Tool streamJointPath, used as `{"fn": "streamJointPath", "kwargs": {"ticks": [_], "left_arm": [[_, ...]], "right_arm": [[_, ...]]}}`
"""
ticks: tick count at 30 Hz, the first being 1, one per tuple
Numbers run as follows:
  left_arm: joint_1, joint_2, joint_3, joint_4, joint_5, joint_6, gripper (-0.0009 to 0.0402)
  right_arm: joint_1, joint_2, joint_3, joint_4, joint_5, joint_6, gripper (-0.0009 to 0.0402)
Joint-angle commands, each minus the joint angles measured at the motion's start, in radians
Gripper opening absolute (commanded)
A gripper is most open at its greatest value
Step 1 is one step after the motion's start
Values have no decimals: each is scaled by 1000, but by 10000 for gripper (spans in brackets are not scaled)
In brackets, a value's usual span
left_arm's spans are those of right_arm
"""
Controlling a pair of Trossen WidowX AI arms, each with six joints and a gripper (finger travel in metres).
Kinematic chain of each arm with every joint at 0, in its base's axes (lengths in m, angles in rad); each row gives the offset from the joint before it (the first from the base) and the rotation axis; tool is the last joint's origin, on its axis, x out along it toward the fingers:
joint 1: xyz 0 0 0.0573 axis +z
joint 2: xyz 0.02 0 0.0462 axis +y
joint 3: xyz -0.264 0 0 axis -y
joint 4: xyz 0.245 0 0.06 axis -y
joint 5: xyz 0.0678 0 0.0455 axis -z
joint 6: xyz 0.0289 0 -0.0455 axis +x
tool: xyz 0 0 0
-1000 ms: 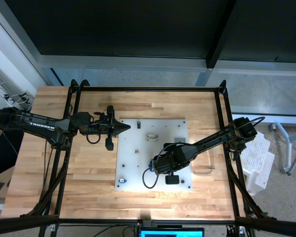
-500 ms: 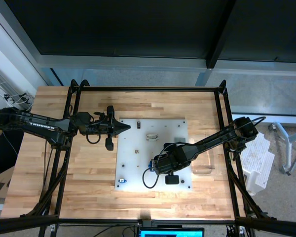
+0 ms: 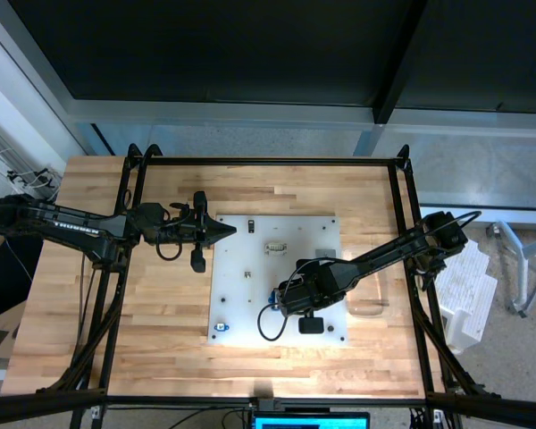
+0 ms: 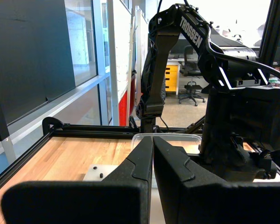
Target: Remove the 16mm cylinder and place in the container
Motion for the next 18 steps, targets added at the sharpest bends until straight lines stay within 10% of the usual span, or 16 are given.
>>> {"fn": "streamJointPath", "kwargs": {"ticks": [1,18], "left_arm": [[0,0,0,0,0,0,0],[0,0,0,0,0,0,0]], "right_arm": [[0,2,-1,0,-1,0,0],[0,-21,9,-9,-2,-2,0]]}}
